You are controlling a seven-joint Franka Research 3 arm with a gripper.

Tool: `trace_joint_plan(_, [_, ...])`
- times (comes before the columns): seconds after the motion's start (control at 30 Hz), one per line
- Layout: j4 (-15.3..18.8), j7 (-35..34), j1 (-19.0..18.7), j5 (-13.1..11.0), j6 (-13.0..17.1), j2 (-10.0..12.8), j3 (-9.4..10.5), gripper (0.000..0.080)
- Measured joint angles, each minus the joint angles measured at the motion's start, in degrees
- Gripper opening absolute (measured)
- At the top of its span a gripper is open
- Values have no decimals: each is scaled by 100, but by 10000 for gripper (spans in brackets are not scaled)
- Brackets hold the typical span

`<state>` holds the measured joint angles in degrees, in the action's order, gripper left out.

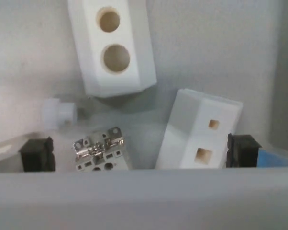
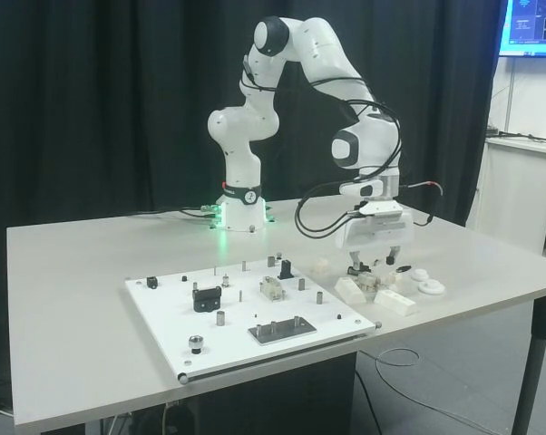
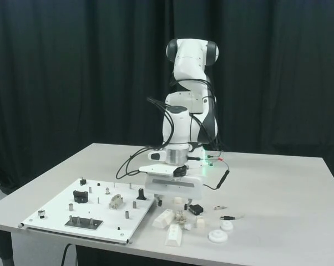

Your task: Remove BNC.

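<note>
My gripper (image 1: 139, 152) hangs low over the table just past the near right corner of the white board (image 2: 164, 317), and it is open. Its two black fingertips (image 1: 37, 154) stand wide apart with nothing gripped. Below and between them a small metal connector part (image 1: 99, 153) lies loose on the table, nearer one fingertip than the other. In the room views the gripper (image 2: 370, 269) (image 3: 172, 199) hovers over that metal part (image 3: 182, 217) among white blocks. I cannot tell whether this part is the BNC.
A white block with two round holes (image 1: 113, 45) and one with two square holes (image 1: 199, 132) lie beside the metal part. The board (image 3: 50, 221) carries pegs, black fixtures and a grey plate (image 2: 280, 331). White discs (image 2: 427, 286) and a loose cable (image 3: 222, 180) lie nearby.
</note>
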<state>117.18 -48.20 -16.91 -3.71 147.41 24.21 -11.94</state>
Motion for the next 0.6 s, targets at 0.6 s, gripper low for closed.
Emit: trace_joint_plan(0.6, [-182, 29, 91, 4, -113, 5, -69, 800])
